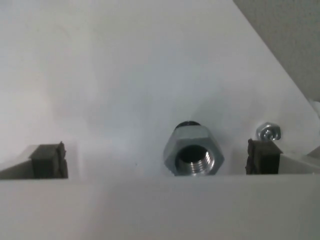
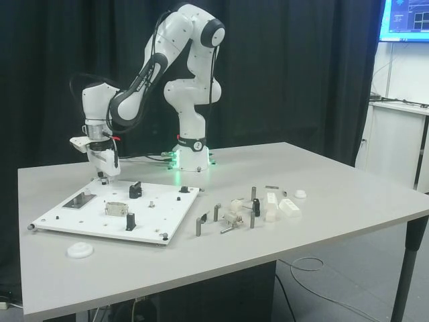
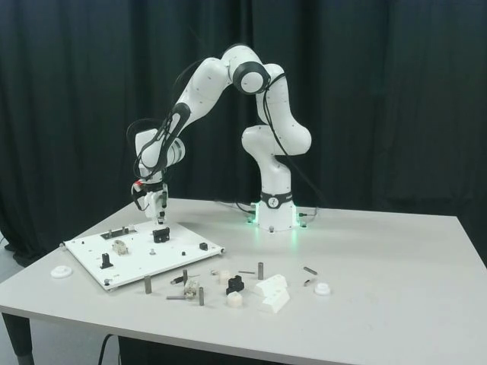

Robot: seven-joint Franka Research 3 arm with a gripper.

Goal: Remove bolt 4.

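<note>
In the wrist view a grey hexagonal bolt with a threaded hollow top stands upright on the white board. It lies between my two black fingertips, nearer to one of them and touching neither. My gripper is open. In the room views the gripper hangs just above the far left part of the board, pointing straight down. The bolt itself is too small to make out there.
A small hex nut sits on the board close to the bolt. Black fixtures and a metal part stand on the board. Loose pins and white blocks lie to its right, a white disc near the front.
</note>
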